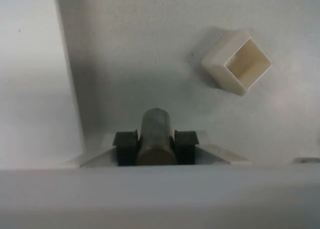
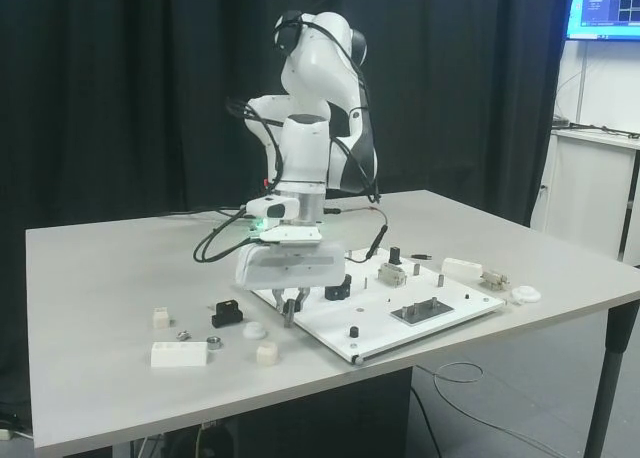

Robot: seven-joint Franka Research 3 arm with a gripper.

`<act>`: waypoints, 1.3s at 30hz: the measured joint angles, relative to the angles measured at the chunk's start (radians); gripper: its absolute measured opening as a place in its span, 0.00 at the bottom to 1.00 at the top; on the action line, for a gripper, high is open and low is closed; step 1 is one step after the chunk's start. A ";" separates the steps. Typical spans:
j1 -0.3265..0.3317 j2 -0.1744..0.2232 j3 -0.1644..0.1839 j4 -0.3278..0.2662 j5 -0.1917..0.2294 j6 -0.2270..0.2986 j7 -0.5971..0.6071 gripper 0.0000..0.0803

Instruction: Place round peg 4.

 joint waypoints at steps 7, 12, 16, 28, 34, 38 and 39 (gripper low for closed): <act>-0.030 0.027 0.022 0.024 0.022 -0.001 -0.022 0.19; -0.042 0.041 0.029 0.036 0.041 -0.006 -0.049 0.19; -0.048 0.052 0.029 0.044 0.063 -0.012 -0.066 0.19; -0.062 0.079 0.029 0.075 0.093 -0.051 -0.102 0.19; -0.067 0.091 0.029 0.094 0.094 -0.072 -0.118 0.19; -0.070 0.096 0.029 0.104 0.094 -0.085 -0.119 0.19; -0.070 0.097 0.029 0.107 0.094 -0.089 -0.119 0.19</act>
